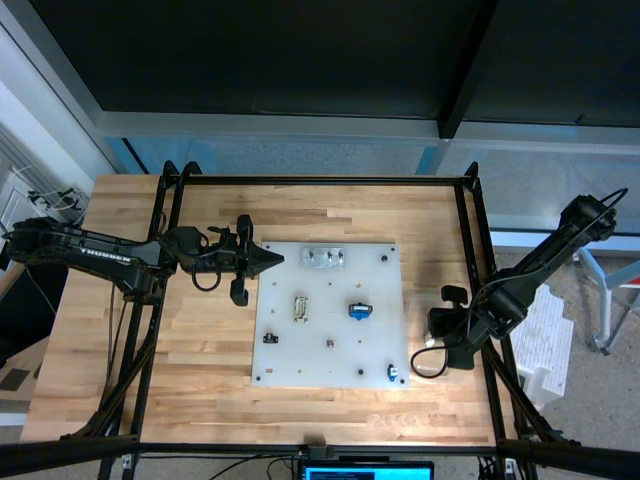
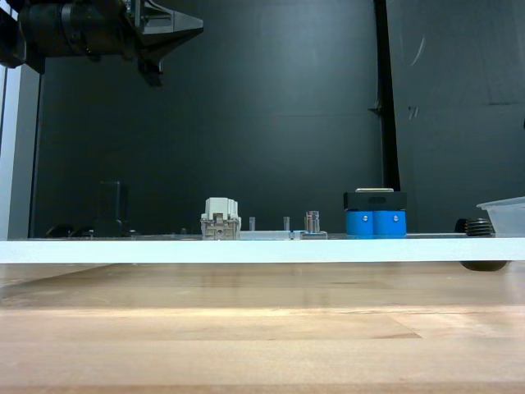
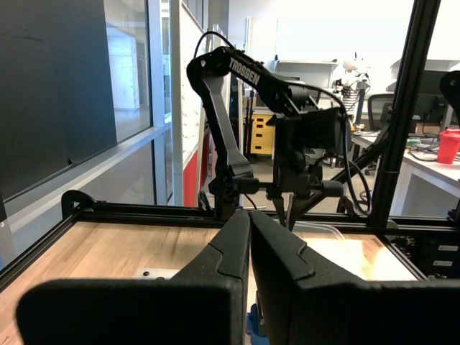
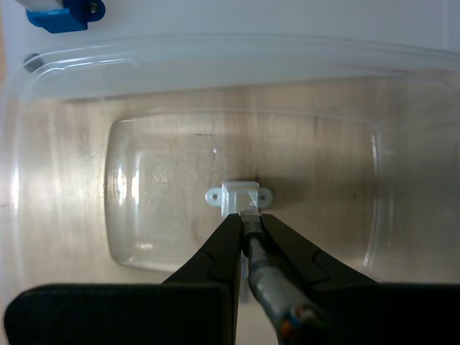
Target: Pick the RJ45 connector and install on taskboard
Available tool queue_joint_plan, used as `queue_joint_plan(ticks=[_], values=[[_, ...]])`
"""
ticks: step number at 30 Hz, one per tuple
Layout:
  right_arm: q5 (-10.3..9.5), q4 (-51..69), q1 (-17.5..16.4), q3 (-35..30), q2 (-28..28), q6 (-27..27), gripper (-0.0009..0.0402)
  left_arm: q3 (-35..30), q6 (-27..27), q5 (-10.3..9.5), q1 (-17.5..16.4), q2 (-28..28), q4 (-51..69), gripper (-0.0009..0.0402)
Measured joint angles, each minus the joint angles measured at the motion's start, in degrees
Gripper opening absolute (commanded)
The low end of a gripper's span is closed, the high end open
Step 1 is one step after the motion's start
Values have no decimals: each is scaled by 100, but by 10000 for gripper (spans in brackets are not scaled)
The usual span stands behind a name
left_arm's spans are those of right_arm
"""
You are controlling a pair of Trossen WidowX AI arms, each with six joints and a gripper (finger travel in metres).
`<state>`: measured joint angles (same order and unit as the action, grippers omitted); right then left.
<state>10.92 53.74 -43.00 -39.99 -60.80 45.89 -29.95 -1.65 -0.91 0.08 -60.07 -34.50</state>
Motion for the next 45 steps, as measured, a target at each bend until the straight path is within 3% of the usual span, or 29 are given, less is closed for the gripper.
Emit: queue_joint_plan(ticks=[12, 22, 27, 45], values=[[0, 863, 2, -861, 133, -186, 0, 2, 0, 0, 0, 0, 0, 0], [0, 940, 2, -953, 133, -162, 0, 0, 2, 2, 0, 0, -2, 0], [-103, 887, 2, -1091, 81, -103, 0, 0, 0, 0, 0, 0, -2, 0], [-35, 529, -26, -2085, -1513, -166, 0, 2, 2, 2, 0, 0, 0, 0]])
